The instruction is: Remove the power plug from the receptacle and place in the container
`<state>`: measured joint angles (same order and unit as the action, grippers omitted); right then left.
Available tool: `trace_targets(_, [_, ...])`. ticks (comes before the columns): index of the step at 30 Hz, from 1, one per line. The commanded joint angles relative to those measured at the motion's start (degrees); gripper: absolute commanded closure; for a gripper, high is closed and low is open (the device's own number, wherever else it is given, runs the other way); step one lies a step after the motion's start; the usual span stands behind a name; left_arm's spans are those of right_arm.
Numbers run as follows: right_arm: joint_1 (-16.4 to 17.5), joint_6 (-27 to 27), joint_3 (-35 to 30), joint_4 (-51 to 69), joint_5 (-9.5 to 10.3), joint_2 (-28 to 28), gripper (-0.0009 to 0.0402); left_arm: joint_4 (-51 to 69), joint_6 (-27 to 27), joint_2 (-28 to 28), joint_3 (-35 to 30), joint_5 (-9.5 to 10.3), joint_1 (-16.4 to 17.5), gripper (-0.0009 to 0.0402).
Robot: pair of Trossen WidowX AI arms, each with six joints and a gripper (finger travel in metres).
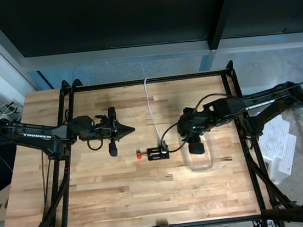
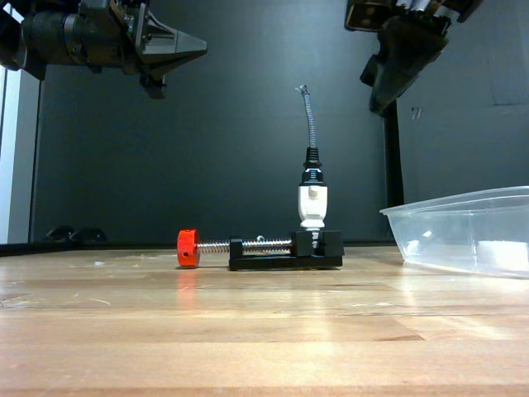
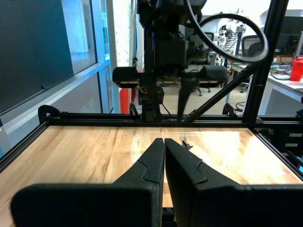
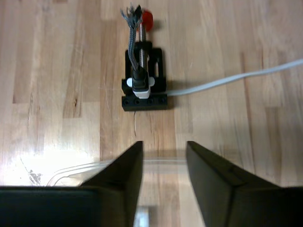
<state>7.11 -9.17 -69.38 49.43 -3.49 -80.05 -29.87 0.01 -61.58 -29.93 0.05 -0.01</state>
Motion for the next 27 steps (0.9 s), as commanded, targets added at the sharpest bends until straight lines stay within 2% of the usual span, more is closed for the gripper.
trace_targets(1, [0.1,-0.5,-3.0,0.9,-0.02,-3.5,0.0203,0.0,0.0,0.0,0.0,-0.02,0.0,0.0393])
trace_targets(5, [0.6,-1.1,-6.1,0.9,-0.37,-7.7,0.0179,0.0,0.0,0.0,0.0,-0.02,0.0,0.0393])
trace_targets(7, [1.1,-1.1,-7.6,0.9,-1.46,-9.7,0.0177,0.0,0.0,0.0,0.0,-0.02,0.0,0.0393])
trace_targets(16, [1.5,-1.1,-12.7,0.9,-1.49,-17.9,0.0175,0.0,0.0,0.0,0.0,-0.02,0.0,0.0393])
trace_targets(27, [1.6,-1.2,-13.7,-0.9,-1.51,-22.6,0.0175,0.0,0.0,0.0,0.0,0.00,0.0,0.0393])
